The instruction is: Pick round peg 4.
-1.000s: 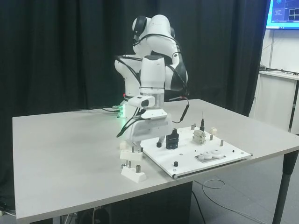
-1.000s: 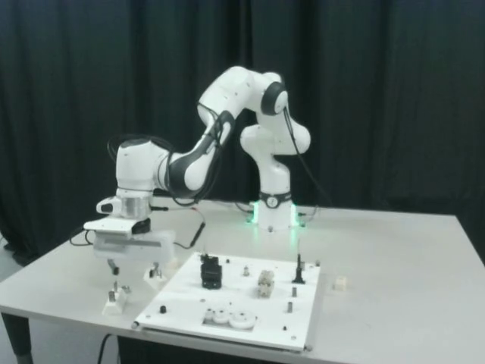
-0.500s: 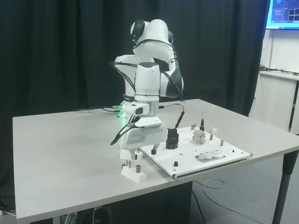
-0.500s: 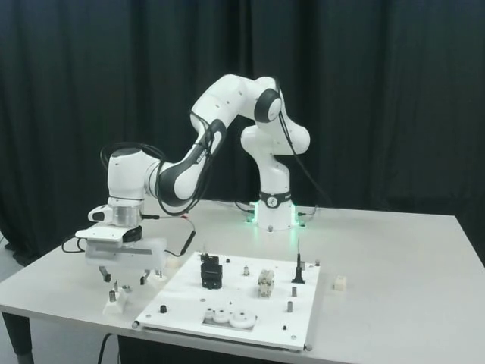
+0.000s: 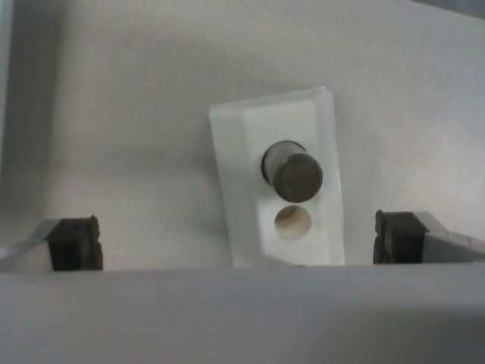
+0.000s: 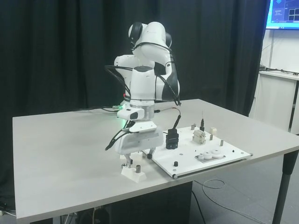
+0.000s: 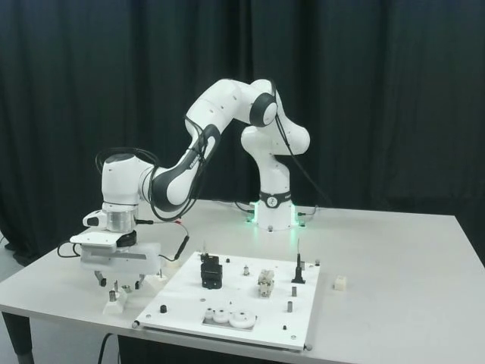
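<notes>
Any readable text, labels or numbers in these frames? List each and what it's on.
None can be read.
Wall screen: shows some lines of text, too small to read.
White peg holder with the round peg: no marking visible in the wrist view.
White board and arm: no legible label in either room view.
</notes>
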Controlling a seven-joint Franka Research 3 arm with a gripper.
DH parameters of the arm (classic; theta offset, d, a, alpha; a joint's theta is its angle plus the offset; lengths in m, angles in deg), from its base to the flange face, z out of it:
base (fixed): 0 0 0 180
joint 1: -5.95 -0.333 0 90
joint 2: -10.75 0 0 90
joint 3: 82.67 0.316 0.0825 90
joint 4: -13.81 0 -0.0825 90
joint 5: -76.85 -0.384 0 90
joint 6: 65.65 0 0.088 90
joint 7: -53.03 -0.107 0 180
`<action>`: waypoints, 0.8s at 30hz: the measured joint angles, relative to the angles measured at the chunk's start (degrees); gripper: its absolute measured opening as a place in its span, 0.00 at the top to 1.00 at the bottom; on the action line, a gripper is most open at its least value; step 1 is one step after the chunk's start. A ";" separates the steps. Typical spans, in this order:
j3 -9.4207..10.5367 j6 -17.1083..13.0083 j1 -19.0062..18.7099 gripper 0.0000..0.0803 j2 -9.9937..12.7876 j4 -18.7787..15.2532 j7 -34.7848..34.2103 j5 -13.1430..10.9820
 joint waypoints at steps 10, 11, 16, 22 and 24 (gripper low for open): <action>0.04 1.14 0.28 0.00 2.27 2.81 0.23 -0.14; 0.04 1.35 0.30 0.00 2.50 3.18 0.42 -0.14; 0.04 2.04 0.47 0.00 3.53 4.67 0.84 -0.14; 0.04 2.32 0.85 0.00 4.50 5.77 0.85 -0.14; 0.04 2.40 0.97 0.00 4.75 6.03 0.85 -0.14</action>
